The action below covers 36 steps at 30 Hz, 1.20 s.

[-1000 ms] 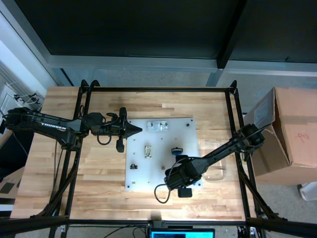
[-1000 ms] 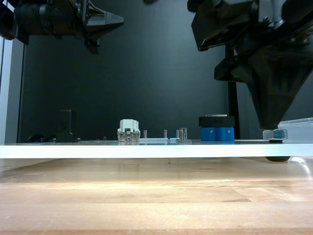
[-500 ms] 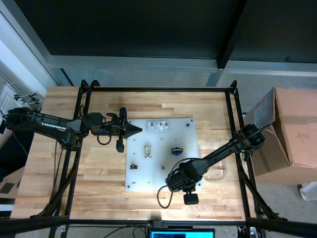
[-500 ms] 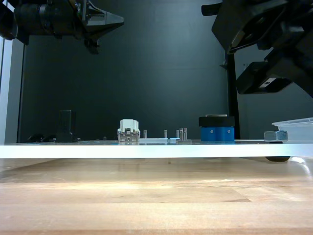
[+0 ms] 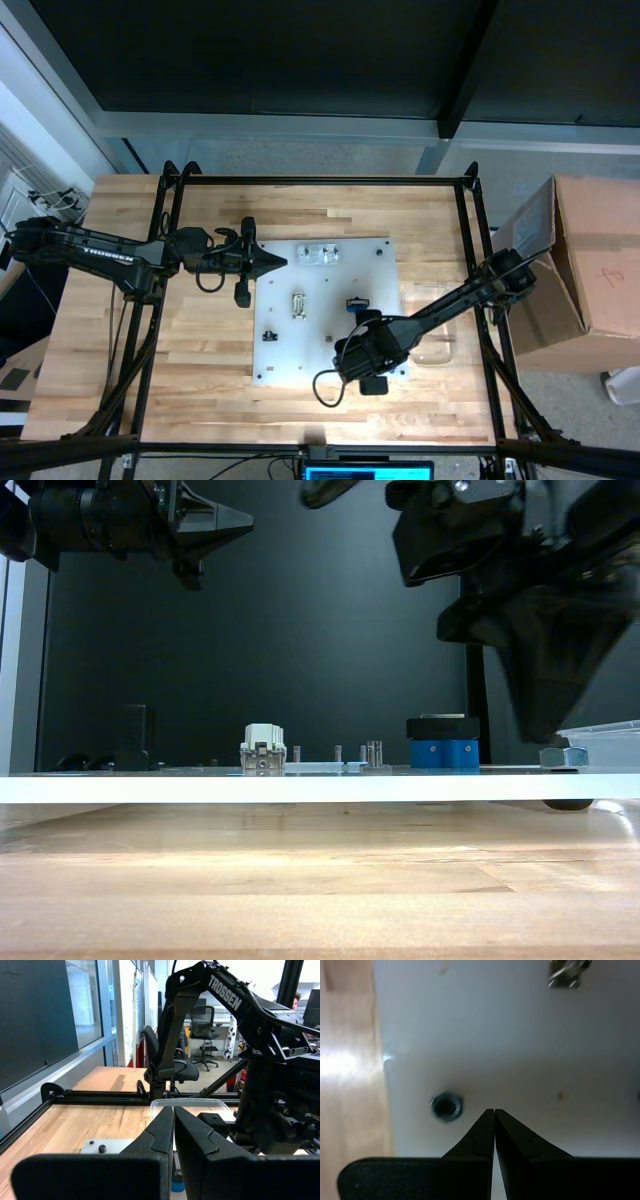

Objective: Pick the M12 nut and place it on its threads and fasten

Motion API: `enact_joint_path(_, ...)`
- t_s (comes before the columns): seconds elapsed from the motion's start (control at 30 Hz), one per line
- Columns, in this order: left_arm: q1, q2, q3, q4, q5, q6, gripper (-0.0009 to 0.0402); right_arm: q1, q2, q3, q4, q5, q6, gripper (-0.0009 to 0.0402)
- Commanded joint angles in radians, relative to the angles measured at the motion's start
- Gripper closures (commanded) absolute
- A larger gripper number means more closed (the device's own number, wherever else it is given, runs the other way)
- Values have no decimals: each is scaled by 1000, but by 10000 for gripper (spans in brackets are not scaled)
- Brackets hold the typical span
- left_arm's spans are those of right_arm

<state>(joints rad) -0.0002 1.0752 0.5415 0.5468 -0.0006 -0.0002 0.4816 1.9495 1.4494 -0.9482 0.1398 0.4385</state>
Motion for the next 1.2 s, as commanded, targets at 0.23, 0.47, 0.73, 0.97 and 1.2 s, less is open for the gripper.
enact_joint_path(0.23, 0, 0, 0, 0, 0, 0, 393, 2, 5, -15, 27, -48, -2, 393)
enact_joint_path(0.47, 0, 0, 0, 0, 0, 0, 393, 3, -1, -15, 5, -349, -25, 393)
enact_joint_path(0.73, 0, 0, 0, 0, 0, 0, 393, 3, -8, -15, -6, -226, -1, 393)
enact_joint_path(0.97, 0, 0, 0, 0, 0, 0, 393, 3, -9, -15, -3, -93, 2, 393)
enact_joint_path(1.2, 0, 0, 0, 0, 0, 0, 393, 3, -10, -15, 0, -100, 3, 393)
